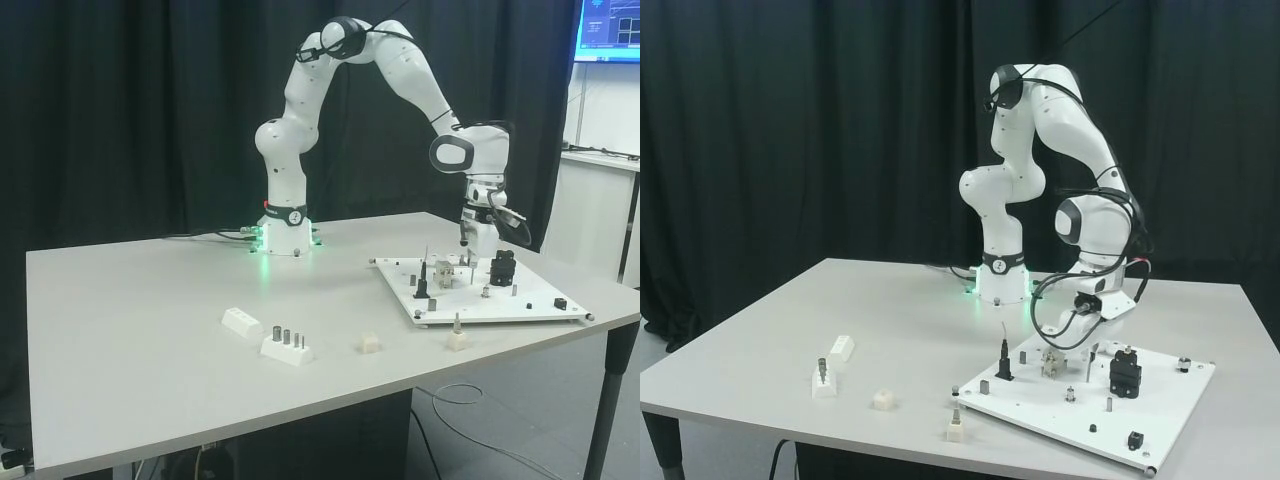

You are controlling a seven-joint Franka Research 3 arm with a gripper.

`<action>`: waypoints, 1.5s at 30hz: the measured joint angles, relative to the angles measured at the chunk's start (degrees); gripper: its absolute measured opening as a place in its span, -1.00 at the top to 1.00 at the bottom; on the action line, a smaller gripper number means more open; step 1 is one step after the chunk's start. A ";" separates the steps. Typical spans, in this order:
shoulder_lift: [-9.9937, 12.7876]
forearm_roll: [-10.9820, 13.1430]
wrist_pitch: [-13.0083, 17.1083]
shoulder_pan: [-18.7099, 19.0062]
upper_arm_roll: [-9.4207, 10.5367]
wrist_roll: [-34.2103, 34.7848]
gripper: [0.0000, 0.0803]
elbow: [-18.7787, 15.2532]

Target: Insert square peg 1.

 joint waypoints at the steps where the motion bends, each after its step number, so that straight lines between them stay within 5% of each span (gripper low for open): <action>1: -0.01 0.02 -0.05 -0.05 0.02 -0.08 0.93 0.00; 21: -0.16 5.01 -0.56 -1.48 1.05 -5.73 0.93 0.01; 45: 0.01 5.10 0.49 -1.60 0.97 -7.25 0.93 0.01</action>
